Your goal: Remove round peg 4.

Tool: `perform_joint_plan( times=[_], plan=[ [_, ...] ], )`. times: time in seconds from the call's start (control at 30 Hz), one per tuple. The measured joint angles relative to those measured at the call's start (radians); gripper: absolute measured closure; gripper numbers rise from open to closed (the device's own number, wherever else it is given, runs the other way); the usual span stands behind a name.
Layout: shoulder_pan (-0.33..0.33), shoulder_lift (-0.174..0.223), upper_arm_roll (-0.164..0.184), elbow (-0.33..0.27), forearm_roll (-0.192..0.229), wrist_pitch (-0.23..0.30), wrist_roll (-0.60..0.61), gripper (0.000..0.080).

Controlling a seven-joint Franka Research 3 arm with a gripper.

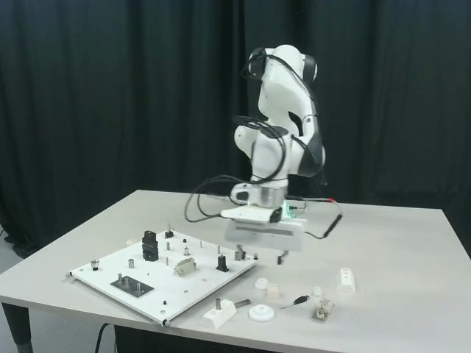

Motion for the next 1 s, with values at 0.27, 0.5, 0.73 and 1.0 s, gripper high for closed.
perform_joint_plan(
  times=[0.27,0.5,0.73,1.0],
  plan=[
    [-0.094,-0.041,-0.014,-0.024,-0.095,-0.014,0.000,0.0003],
    [-0.211,-0.089,-0.013,-0.067,-0.148,0.017,-0.044,0.0003],
    [-0.327,-0.130,-0.013,-0.117,-0.147,0.094,-0.124,0.0003],
    [-0.427,-0.154,-0.013,-0.160,-0.094,0.199,-0.194,0.0003]
  ],
)
